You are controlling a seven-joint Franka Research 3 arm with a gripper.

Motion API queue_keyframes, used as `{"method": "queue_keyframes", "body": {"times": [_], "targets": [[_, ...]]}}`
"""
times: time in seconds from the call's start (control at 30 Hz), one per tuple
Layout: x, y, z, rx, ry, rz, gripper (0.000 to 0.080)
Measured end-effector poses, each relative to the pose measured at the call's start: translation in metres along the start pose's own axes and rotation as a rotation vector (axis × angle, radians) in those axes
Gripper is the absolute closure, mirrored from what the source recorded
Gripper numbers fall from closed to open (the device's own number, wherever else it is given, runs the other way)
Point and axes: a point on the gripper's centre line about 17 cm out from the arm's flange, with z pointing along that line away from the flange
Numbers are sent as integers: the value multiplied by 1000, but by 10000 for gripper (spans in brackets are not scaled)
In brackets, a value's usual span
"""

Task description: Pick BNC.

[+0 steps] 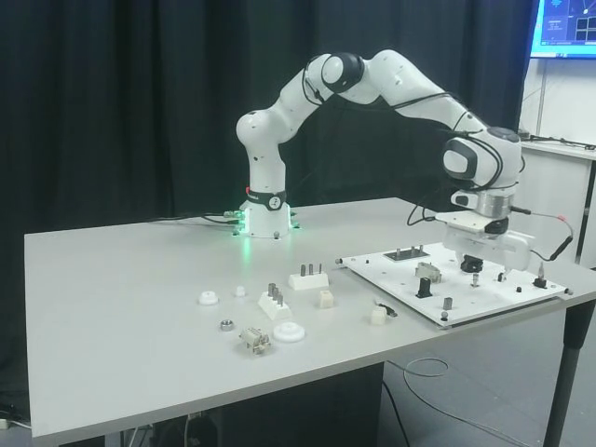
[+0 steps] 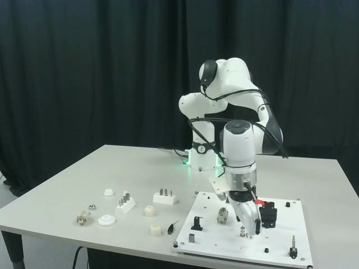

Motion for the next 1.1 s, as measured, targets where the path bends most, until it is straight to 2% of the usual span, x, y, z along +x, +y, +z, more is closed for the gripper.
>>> {"method": "queue_keyframes", "body": {"times": [0.73,0.93,1.1], "targets": [[3,0,10,17,16,-8,3],[7,-2,13,30,27,-8,3],[10,-2,15,34,49,-20,3]]}}
